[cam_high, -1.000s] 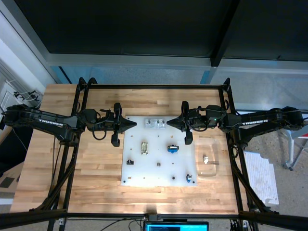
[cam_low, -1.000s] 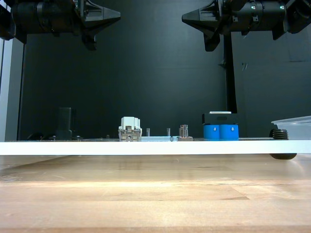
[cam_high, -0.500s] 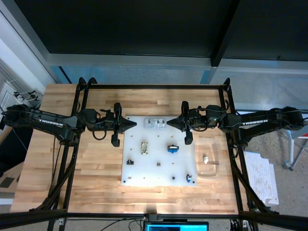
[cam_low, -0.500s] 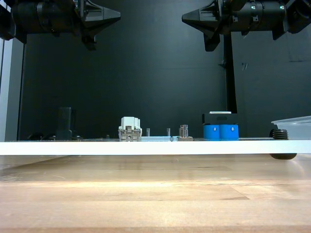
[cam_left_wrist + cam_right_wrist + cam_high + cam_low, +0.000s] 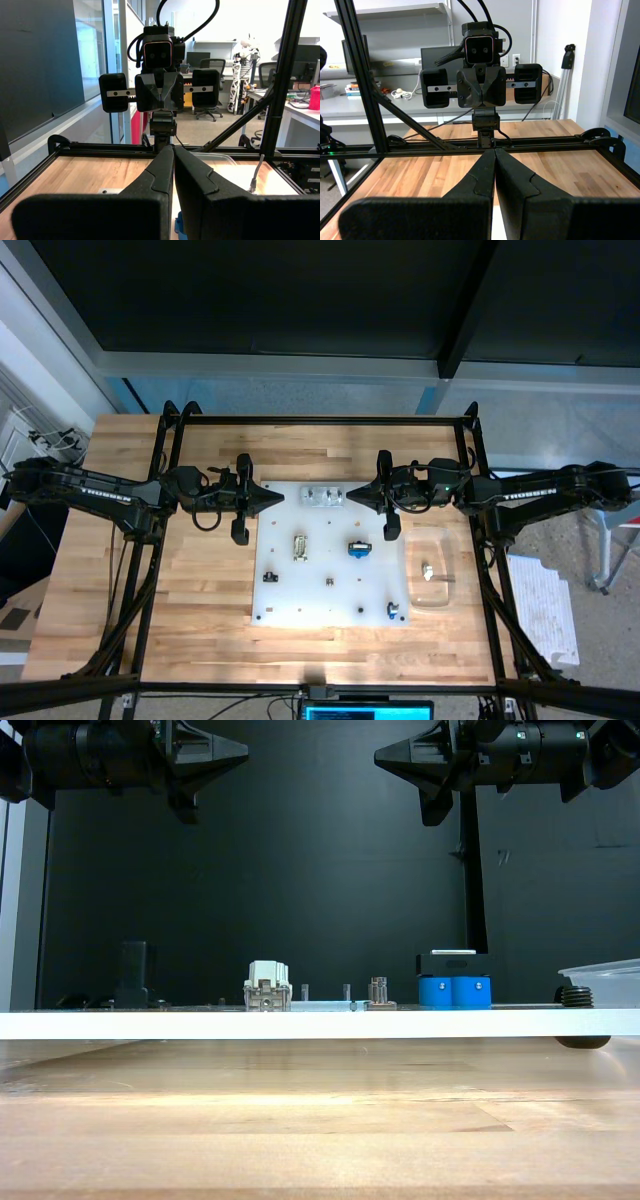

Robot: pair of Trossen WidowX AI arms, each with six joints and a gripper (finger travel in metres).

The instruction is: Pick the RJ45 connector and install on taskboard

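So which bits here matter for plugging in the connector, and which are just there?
Job: blue jack, clear tray, white board, right gripper and left gripper, both shut, high over the board; connector, which I cannot spot.
Just there: blue block, pale socket.

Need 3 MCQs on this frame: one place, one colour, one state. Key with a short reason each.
1. Where is the clear tray?
A) right of the white board
B) left of it
C) on top of it

2. What colour is the jack at the board's near right corner?
A) red
B) blue
C) yellow

3. How are the right gripper fingers?
A) wide open
B) clamped on a cable
C) shut, empty

Key: A, the tray lies off the board's right edge. B, its body shows blue. C, the fingers meet with nothing between. The right gripper hangs high over the board's far edge, facing the left gripper, also shut.
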